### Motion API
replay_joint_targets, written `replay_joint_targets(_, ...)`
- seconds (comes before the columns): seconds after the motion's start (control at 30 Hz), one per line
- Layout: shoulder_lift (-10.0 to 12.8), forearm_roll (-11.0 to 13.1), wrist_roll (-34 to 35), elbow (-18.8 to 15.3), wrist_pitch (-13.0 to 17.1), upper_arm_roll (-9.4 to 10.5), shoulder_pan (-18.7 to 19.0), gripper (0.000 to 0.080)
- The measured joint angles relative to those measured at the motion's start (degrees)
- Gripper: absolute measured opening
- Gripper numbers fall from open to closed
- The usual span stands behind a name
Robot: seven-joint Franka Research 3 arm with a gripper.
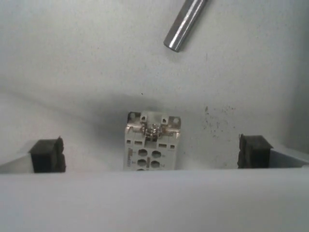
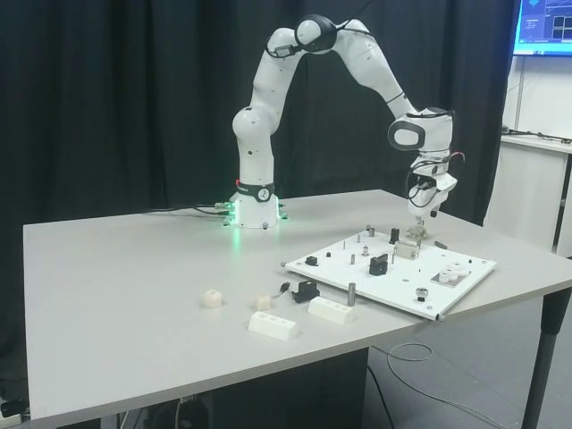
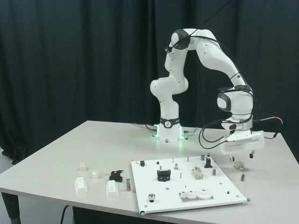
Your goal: Remove square peg 3.
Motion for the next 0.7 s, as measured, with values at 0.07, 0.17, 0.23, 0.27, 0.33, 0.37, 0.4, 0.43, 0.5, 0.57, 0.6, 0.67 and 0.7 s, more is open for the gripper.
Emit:
replay_joint_targets(0.07, -0.08, -0.21, 0.00, 0.02, -0.05, -0.19, 0.00, 0.0800)
replay_joint_targets(0.17, -0.20, -0.82, -0.02, 0.10, -0.20, -0.61, 0.00, 0.0800)
replay_joint_targets(0.23, -0.28, -1.44, -0.09, 0.20, -0.44, -0.98, 0.00, 0.0800)
replay_joint_targets(0.27, -0.31, -1.81, -0.11, 0.28, -0.61, -1.22, 0.00, 0.0800)
replay_joint_targets(0.33, -0.32, -2.56, -0.15, 0.52, -0.91, -1.73, -0.01, 0.0800)
replay_joint_targets(0.37, -0.32, -2.88, -0.19, 0.63, -1.00, -2.02, -0.03, 0.0800)
replay_joint_targets(0.4, -0.32, -3.21, -0.30, 0.74, -1.05, -2.32, -0.07, 0.0800)
replay_joint_targets(0.43, -0.32, -3.49, -0.49, 0.83, -1.09, -2.59, -0.13, 0.0800)
replay_joint_targets(0.5, -0.32, -3.92, -1.05, 0.98, -1.11, -3.17, -0.23, 0.0800)
replay_joint_targets(0.57, -0.32, -4.27, -1.76, 1.12, -1.11, -3.81, -0.38, 0.0800)
replay_joint_targets(0.6, -0.32, -4.35, -2.12, 1.19, -1.11, -4.12, -0.45, 0.0800)
replay_joint_targets(0.67, -0.32, -4.44, -3.00, 1.30, -1.11, -4.82, -0.57, 0.0800)
replay_joint_targets(0.7, -0.32, -4.45, -3.55, 1.34, -1.11, -5.19, -0.63, 0.0800)
